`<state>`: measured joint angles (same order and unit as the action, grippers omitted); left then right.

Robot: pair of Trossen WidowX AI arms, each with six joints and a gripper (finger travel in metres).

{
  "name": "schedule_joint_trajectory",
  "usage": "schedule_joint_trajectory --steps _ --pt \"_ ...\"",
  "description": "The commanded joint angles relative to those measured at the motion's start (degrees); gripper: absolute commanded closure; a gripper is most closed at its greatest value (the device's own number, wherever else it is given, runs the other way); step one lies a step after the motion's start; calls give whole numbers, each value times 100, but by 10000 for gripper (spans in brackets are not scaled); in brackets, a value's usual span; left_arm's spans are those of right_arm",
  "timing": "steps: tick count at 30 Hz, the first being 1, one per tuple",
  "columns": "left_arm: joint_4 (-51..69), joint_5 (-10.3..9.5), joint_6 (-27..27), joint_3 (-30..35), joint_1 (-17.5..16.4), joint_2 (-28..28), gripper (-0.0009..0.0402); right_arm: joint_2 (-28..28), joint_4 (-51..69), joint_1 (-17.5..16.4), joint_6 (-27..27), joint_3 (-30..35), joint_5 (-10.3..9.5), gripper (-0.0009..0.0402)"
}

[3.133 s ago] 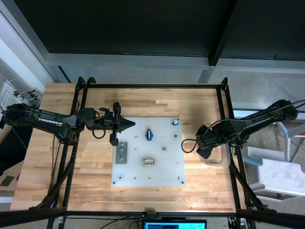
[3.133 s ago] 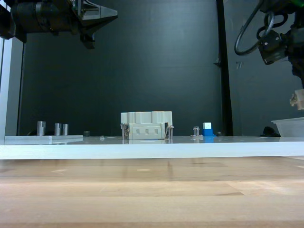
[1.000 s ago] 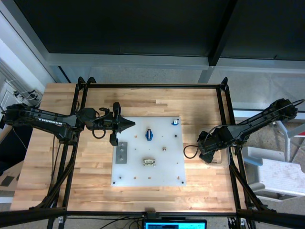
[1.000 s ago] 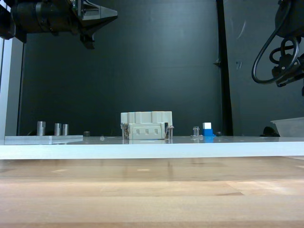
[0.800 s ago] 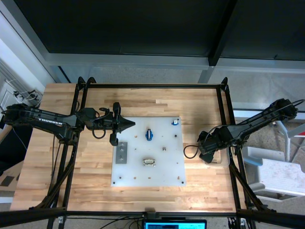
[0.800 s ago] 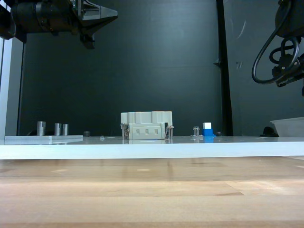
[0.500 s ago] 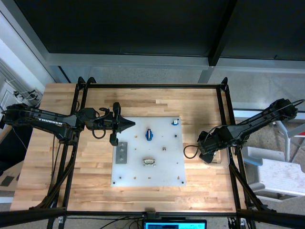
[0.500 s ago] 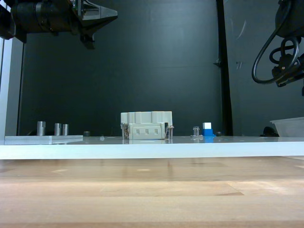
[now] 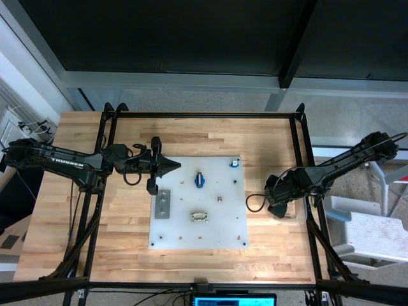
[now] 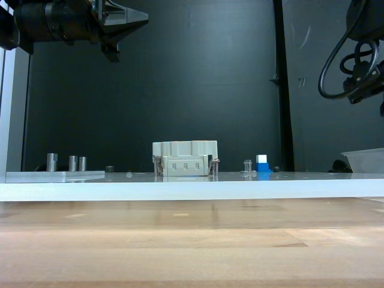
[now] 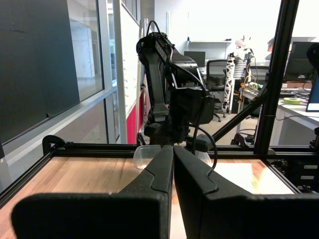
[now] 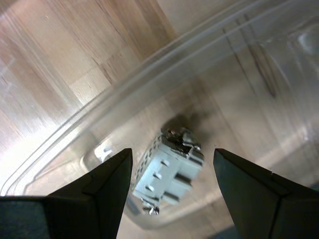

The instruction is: Remove the HAN10-E connector and place it in the container

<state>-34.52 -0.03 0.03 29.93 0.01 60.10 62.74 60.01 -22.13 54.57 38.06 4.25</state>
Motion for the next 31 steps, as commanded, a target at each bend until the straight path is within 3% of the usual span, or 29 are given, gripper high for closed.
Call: schedule_joint_trajectory --steps 1,5,20,31 --pt "0 2 2 2 0 0 393 -2 57 0 -52 136 -28 186" --pt "0 2 0 2 -2 2 393 -2 59 2 -131 280 -243 215" --pt "0 2 0 2 0 2 393 0 66 2 -264 549 -280 328" --pt "0 2 0 2 -2 0 393 0 63 2 -264 549 -278 365"
